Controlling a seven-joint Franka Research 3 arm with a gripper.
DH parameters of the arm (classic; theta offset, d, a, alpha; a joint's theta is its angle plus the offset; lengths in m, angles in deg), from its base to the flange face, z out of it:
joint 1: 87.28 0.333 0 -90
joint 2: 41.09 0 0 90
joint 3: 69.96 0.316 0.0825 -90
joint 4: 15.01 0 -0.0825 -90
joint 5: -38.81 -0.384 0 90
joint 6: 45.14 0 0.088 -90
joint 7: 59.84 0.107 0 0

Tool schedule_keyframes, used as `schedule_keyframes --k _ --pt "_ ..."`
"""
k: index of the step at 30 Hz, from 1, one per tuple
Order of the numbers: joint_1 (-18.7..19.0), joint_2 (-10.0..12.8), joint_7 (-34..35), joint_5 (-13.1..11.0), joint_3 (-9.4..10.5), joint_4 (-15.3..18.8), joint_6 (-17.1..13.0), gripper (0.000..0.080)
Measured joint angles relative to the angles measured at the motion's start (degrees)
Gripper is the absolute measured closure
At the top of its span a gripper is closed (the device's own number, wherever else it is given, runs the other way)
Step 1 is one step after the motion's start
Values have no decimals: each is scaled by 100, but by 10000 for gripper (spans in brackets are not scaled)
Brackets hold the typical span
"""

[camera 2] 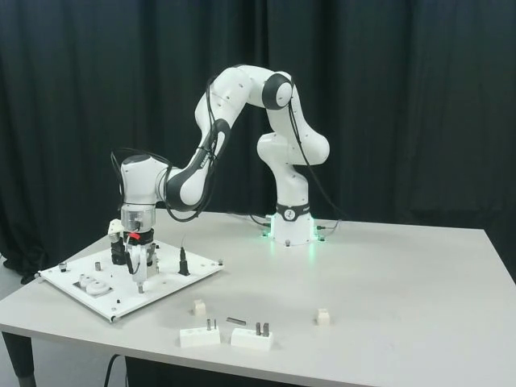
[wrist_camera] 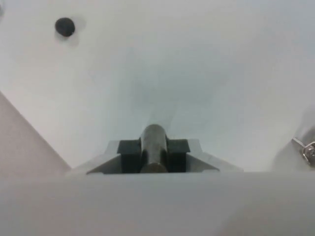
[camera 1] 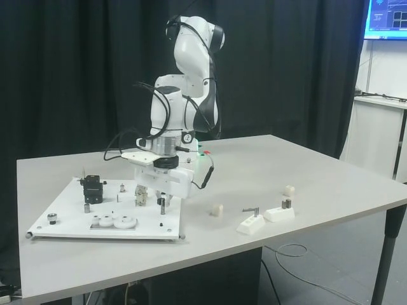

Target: Insert round peg 3.

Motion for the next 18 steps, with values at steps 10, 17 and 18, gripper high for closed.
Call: schedule_keyframes --k 10,17,18 --pt "24 -37 -15 0 -4 71 -22 699" --pt "77 -41 -15 0 -5 191 -215 699" --pt "81 -42 -15 0 -5 208 -250 699"
